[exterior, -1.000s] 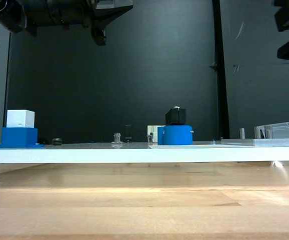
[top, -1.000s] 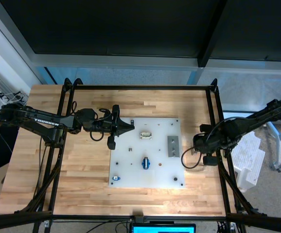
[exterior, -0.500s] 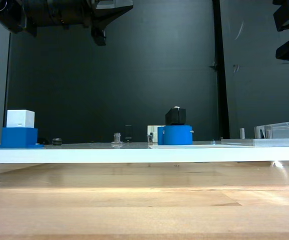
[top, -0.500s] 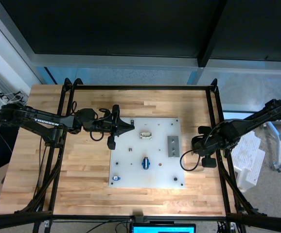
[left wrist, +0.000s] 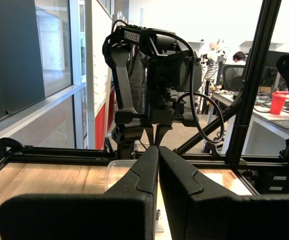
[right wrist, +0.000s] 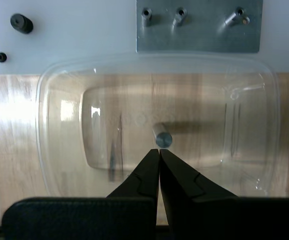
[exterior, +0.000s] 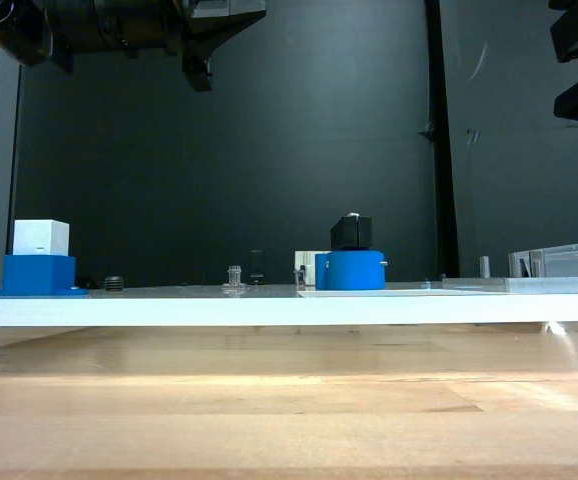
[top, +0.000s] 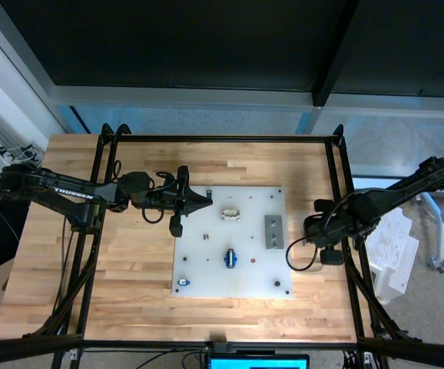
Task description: Pick the 16mm cylinder and install on the taskboard
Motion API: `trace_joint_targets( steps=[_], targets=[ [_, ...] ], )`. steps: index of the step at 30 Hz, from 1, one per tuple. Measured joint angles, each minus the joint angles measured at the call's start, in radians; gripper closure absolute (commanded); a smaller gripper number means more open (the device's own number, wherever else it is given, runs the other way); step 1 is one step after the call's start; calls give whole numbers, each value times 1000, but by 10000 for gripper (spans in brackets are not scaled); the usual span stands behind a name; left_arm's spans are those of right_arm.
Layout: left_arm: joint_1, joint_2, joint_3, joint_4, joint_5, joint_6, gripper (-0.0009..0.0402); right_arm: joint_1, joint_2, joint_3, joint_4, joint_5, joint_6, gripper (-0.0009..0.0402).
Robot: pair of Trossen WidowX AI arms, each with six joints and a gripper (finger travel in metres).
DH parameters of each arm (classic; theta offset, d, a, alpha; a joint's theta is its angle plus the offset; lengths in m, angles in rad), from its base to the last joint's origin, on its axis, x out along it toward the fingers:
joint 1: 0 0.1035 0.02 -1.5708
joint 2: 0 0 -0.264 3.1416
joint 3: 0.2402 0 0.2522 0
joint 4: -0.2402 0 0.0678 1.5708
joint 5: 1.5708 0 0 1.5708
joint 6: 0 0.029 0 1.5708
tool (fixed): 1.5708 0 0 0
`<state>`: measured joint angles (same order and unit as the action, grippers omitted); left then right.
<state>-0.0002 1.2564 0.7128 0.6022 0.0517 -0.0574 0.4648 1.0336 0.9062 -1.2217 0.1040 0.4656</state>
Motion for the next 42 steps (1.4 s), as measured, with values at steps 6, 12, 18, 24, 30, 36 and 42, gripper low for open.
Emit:
trace_joint_targets(
  steps=[6,12,18,24,30,36,42],
  targets=[
    [0,0,0,0,0,0,393,1,19,0,6,0,-10,393],
    [0,0,0,0,0,0,393,1,35,-1,7,0,-10,393],
    [0,0,0,0,0,0,393,3,37,-9,9,0,-7,393],
    [0,0,0,0,0,0,393,9,37,-31,21,0,-3,393],
    [0,0,0,0,0,0,393,16,42,-81,78,-1,-1,393],
    [0,0,0,0,0,0,393,23,56,-101,90,-1,0,393],
    [0,0,0,0,0,0,393,30,57,-126,101,0,1,393]
  ],
)
